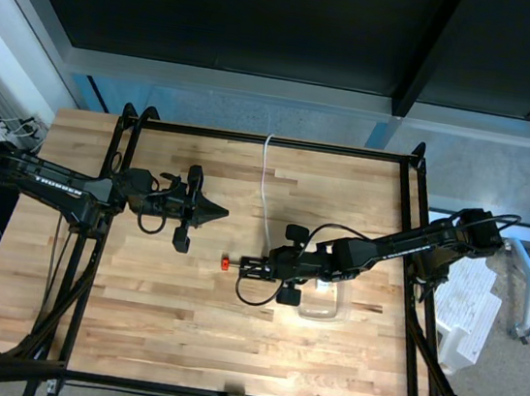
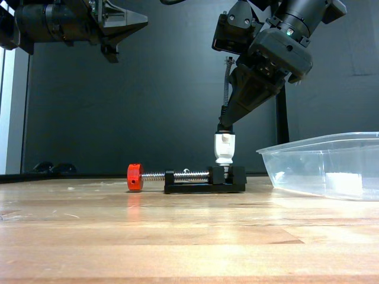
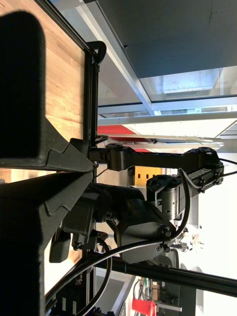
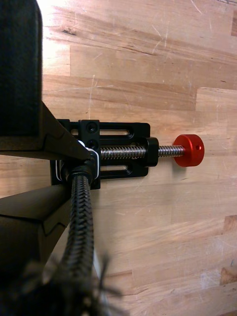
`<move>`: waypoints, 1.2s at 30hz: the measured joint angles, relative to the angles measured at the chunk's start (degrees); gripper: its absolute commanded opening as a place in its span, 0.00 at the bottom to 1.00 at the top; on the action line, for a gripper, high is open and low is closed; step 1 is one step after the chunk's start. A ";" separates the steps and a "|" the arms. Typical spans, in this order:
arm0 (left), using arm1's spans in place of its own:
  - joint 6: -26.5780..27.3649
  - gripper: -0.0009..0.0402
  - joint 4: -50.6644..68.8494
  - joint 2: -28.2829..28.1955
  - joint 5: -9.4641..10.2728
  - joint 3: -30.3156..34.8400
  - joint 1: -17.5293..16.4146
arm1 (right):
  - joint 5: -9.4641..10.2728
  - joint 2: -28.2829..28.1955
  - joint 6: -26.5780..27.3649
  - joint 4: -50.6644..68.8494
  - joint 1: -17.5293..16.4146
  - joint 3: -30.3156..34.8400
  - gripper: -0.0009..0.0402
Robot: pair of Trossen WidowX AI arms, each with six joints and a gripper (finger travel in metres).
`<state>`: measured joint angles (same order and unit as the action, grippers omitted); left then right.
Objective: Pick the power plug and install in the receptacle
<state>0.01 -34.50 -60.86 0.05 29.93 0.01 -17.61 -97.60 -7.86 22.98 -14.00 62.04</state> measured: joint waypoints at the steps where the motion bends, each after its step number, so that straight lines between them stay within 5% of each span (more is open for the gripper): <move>1: 0.02 0.02 0.02 0.02 0.00 0.00 0.00 | -0.04 0.00 0.00 -0.13 0.00 -0.07 0.02; 13: 0.00 0.02 0.02 0.02 -0.02 0.02 0.00 | 0.28 0.04 0.59 1.03 0.04 1.11 0.03; 36: 0.00 0.02 0.02 0.02 0.00 0.00 0.00 | 0.92 2.16 1.49 5.79 0.09 4.22 0.38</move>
<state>0.01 -34.48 -60.84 0.05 29.93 0.01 -16.69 -95.44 -6.37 28.77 -13.91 66.26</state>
